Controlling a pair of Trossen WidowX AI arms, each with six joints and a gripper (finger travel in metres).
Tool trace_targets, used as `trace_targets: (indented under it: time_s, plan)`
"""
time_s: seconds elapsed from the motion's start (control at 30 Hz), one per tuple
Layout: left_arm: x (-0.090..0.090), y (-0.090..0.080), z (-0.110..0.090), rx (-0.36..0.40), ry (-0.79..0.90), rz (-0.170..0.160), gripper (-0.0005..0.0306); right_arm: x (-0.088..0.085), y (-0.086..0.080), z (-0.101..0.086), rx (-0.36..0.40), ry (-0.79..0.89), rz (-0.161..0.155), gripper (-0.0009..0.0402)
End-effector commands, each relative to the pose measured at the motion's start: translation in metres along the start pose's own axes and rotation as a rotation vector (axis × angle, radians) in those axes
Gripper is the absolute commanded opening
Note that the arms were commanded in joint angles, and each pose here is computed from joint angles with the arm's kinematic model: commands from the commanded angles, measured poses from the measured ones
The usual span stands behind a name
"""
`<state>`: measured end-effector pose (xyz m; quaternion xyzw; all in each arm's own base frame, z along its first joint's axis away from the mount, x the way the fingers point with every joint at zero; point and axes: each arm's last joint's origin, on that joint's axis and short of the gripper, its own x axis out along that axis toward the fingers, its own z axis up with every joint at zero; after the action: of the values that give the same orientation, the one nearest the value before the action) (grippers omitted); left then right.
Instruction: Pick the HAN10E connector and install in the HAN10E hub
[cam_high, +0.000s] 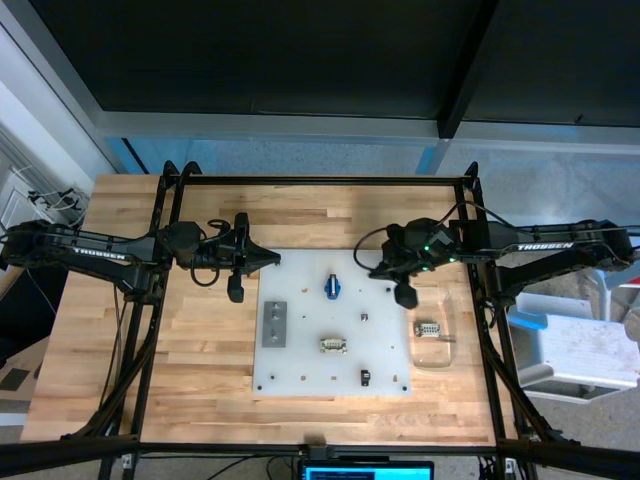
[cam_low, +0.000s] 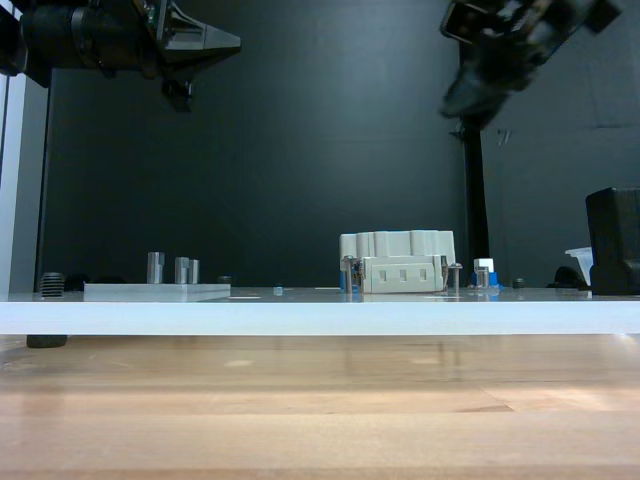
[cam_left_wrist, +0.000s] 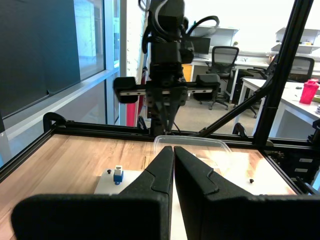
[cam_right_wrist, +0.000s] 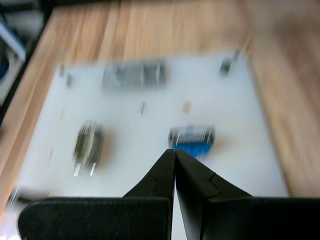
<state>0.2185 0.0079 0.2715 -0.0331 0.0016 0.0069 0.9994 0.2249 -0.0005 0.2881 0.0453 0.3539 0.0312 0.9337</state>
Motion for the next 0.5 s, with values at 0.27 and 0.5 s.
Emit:
trace_targets:
  time_s: [0.27,0.5]
  plan:
    - [0.0,0.0,0.0,0.0,-0.001,0.0,0.0,-0.028,0.024,-0.012,-0.028,0.331,-0.013,0.0]
    - [0.0,0.0,0.0,0.0,-0.001,0.0,0.0,-0.036,0.037,-0.027,-0.074,0.492,-0.03,0.0]
